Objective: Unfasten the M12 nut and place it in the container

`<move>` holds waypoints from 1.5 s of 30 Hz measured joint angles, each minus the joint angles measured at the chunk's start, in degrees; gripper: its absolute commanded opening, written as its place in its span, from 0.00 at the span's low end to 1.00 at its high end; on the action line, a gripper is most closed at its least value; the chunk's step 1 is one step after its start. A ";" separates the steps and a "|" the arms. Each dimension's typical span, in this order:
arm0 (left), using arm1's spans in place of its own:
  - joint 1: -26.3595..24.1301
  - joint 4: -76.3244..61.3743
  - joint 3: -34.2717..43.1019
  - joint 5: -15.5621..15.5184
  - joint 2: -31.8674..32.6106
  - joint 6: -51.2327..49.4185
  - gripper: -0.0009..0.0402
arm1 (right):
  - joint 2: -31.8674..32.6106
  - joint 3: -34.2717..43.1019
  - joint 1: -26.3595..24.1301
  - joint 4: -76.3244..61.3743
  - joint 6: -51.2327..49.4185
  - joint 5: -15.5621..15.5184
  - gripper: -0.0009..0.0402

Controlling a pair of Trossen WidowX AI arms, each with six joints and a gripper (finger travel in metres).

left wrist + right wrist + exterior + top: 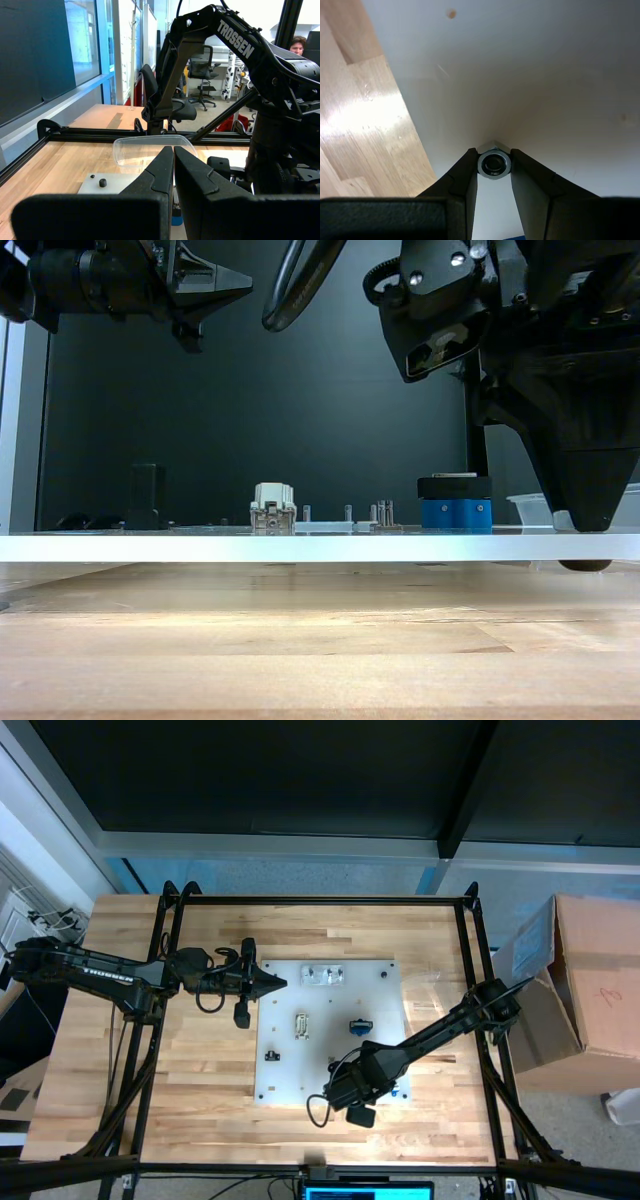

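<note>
The small silver M12 nut (494, 164) sits low against the white board (545, 75), on its stud, whose dark end fills the nut's hole. My right gripper (494, 151) is shut on it, one finger pressed against each side. In the high view the right gripper (347, 1097) points down at the board's near right edge. In the low view its fingers (585, 510) hide nut and stud. The clear container (150, 148) lies beyond the board's right side. My left gripper (272, 983) hovers shut and empty over the board's far left.
On the board stand a blue and black block (455, 502), a grey connector (273, 508), small silver posts (383, 511) and a black post (102, 182). A black frame (320, 901) rings the table. A cardboard box (585, 985) stands off to the right.
</note>
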 measured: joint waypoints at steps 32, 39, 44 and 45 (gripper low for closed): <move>0.00 0.00 0.00 0.00 0.00 0.02 0.02 | -0.11 0.02 0.02 0.15 -88.15 0.13 0.04; 0.00 0.00 0.00 0.00 0.00 0.00 0.02 | -0.11 0.02 0.02 0.00 -88.08 0.11 0.04; 0.00 0.00 0.00 0.00 0.00 0.02 0.02 | -0.13 0.02 0.09 -0.11 -87.52 0.11 0.08; 0.00 0.00 0.00 0.00 0.00 0.02 0.02 | -0.13 0.02 0.13 -0.17 -87.32 0.11 0.10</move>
